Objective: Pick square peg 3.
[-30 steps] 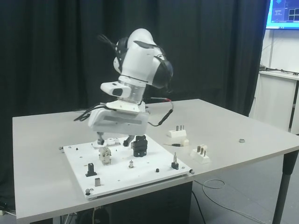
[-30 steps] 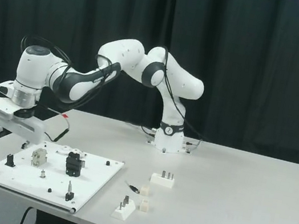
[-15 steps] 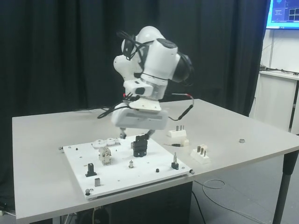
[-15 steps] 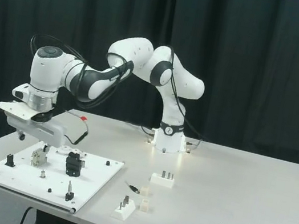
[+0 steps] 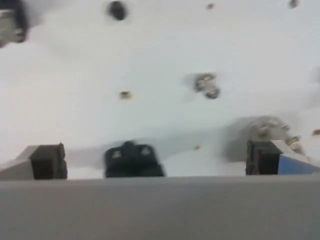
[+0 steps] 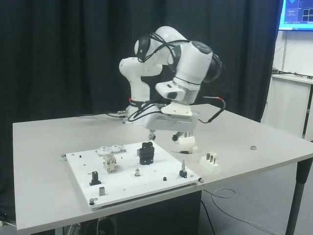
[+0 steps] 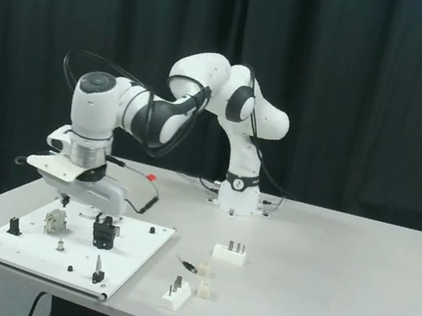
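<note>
The white arm's gripper [image 6: 164, 133] hangs spread and empty above the white square assembly board [image 6: 146, 188], clear of the black fixture block [image 6: 145, 152], presumably in transit toward the peg holders.

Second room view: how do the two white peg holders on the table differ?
The far holder stands nearer the arm's base; the near holder, nearer the table's front edge. The far holder shows its long side here; the near holder is turned at an angle. Both are white and carry upright pegs.
</note>
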`<state>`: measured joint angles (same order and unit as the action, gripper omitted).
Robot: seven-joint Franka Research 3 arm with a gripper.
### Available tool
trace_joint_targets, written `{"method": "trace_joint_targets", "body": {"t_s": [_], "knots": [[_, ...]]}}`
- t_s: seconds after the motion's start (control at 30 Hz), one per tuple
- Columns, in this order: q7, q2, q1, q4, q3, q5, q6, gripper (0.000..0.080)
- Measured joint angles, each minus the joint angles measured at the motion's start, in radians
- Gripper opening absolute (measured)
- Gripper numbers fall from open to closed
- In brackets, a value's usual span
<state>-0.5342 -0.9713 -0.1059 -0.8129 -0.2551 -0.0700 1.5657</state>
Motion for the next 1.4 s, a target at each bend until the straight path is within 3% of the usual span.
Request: {"method": "trace_joint_targets", "body": {"t_s": [0.3,0.5,0.7,1.03,1.4], "knots": [[-0.090,0.001,0.057,-0.003,0.015,-0.003,-0.085,0.0800],[-0.155,0.008,0.083,-0.020,0.047,-0.016,-0.137,0.0800],[-0.219,0.033,0.104,-0.076,0.089,-0.032,-0.164,0.0800],[-0.298,0.093,0.131,-0.205,0.151,-0.078,-0.156,0.0800],[-0.372,0.154,0.142,-0.329,0.190,-0.087,-0.065,0.0800]]}}
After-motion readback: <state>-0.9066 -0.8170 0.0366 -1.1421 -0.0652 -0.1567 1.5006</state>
